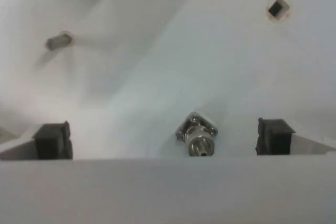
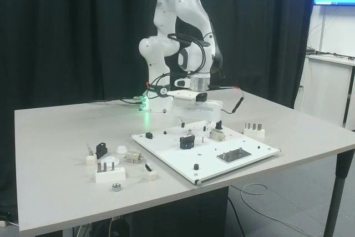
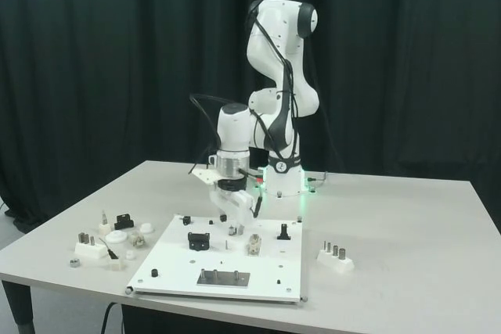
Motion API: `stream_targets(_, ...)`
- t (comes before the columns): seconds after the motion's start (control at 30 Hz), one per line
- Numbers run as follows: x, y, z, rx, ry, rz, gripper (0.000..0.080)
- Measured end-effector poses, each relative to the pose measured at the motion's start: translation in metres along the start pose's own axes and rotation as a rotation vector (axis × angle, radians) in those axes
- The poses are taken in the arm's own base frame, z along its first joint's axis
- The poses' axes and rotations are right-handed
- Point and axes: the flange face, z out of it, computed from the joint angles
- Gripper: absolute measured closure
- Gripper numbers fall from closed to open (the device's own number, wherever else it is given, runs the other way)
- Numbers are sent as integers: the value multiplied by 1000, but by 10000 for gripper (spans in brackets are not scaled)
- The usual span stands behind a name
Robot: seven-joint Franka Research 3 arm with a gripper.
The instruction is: Pick round peg 1.
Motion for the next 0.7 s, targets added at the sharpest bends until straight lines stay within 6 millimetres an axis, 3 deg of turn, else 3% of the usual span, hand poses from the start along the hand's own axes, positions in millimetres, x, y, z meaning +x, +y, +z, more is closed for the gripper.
stream_targets(0.07,2,0,-4,4,-4,-4,137)
stream_targets(0.1,3,0,-5,5,-6,-5,10)
stream_targets(0.7,21,1,-21,16,-25,-54,3)
